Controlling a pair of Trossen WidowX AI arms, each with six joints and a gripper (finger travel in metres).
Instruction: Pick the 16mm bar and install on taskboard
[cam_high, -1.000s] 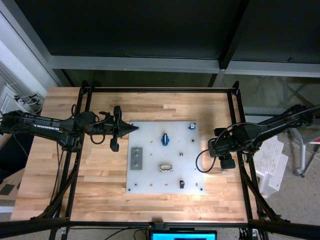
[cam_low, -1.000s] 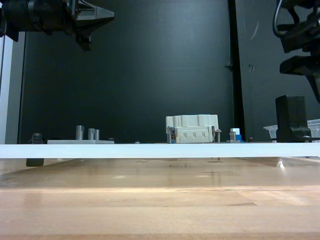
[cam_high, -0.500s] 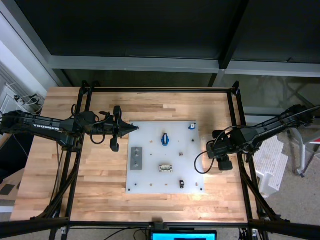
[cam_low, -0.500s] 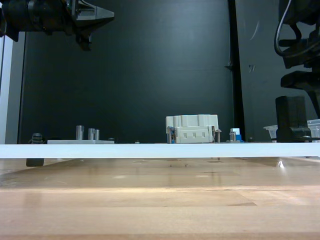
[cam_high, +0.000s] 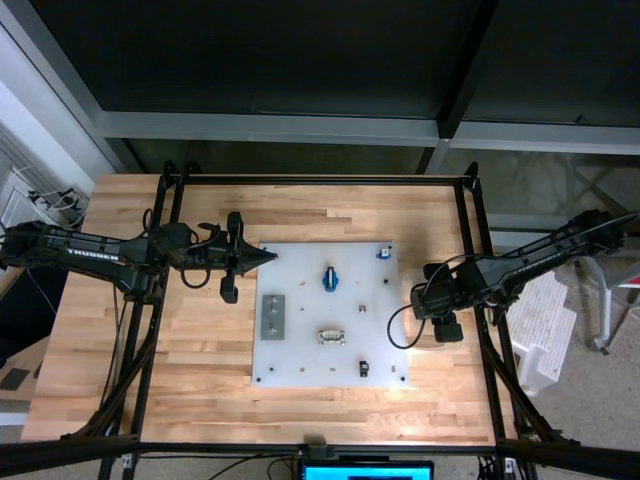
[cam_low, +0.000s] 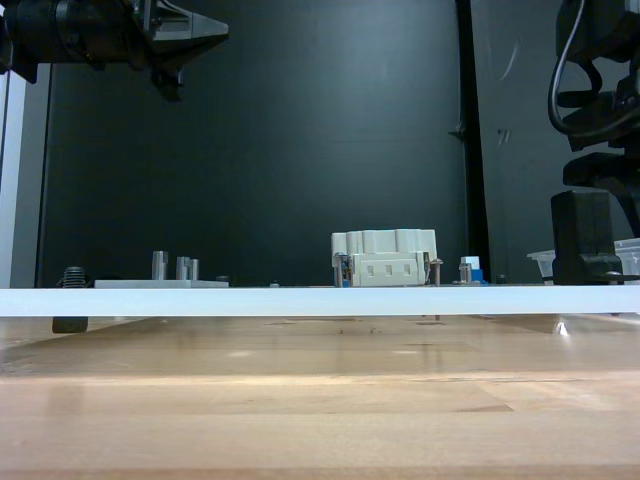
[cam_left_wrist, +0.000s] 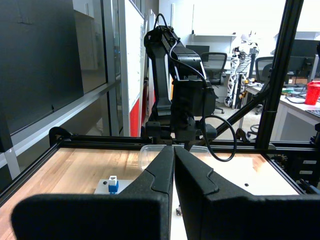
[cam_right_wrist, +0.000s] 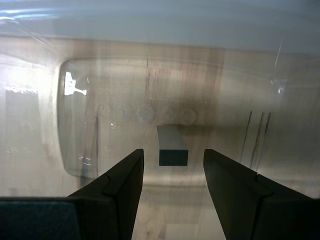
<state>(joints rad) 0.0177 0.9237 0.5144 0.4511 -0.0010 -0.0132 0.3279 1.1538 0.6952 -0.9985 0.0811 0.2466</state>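
Item: 16mm bar (cam_right_wrist: 173, 157), judged to be the small dark block lying free on the floor of the clear tray (cam_right_wrist: 65, 100); identity not certain through the glare, and it is not in any seat on the taskboard (cam_high: 300, 300). Right gripper (cam_right_wrist: 173, 150): at the right centre of the high view, off the board's right edge, pointing down into the tray, fingers (cam_right_wrist: 125, 175) spread apart and empty, the block between them but untouched. Left gripper (cam_high: 268, 257): at the upper left corner of the board in the high view, raised high in the low view, fingers pressed together, holding nothing. Also on the board: grey block (cam_high: 273, 318) with pegs, white connector (cam_low: 385, 258), blue part (cam_high: 330, 279). Hazards, as judged: the tray looks light and sits loose on the tabletop (cam_high: 180, 380), so a fingertip catching its wall or floor on descent could shove or tip it; a closing grip placed off the block's middle could twist or squirt it aside; reflections on the clear plastic could mislead the aim; a bar held askew would jam at its seat
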